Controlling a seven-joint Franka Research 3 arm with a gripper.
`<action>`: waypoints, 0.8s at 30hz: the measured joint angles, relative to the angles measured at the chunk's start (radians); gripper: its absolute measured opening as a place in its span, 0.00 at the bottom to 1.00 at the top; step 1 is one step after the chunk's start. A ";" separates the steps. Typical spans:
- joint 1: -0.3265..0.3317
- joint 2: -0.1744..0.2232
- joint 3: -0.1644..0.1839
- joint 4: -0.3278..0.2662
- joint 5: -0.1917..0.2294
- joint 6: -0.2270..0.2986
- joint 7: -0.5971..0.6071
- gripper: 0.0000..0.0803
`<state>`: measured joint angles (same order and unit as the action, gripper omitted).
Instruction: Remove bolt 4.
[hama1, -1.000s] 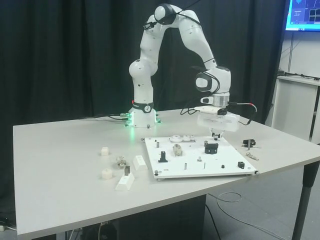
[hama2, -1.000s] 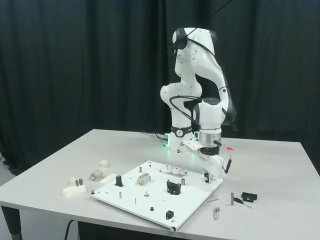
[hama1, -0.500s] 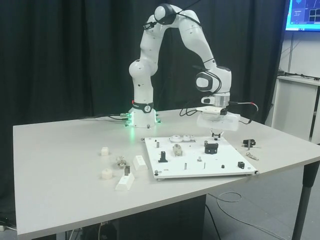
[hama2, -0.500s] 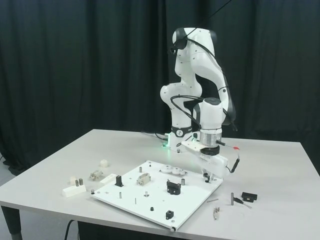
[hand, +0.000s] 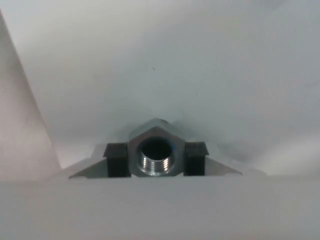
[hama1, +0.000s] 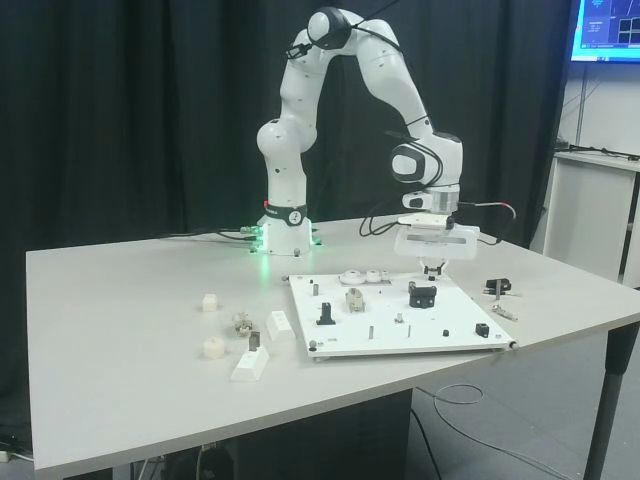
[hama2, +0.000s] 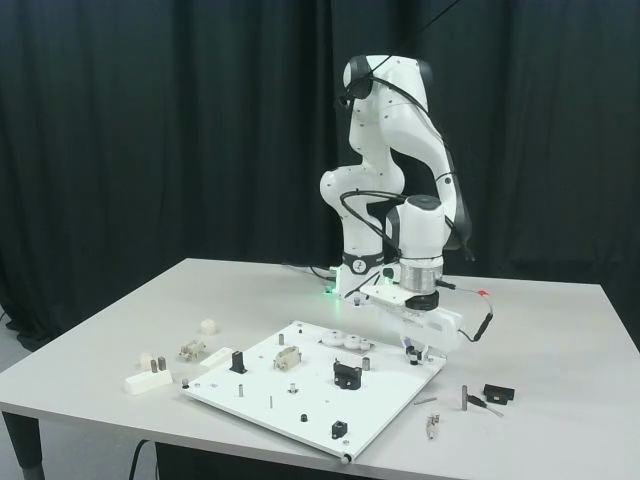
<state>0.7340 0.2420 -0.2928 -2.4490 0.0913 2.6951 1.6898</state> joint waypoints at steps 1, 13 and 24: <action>-0.004 -0.001 0.003 0.000 0.000 0.000 -0.009 0.28; -0.028 -0.039 0.016 0.002 0.000 -0.036 -0.088 0.28; -0.036 -0.072 0.016 0.003 0.000 -0.073 -0.110 0.28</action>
<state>0.6981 0.1703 -0.2767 -2.4456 0.0913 2.6223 1.5794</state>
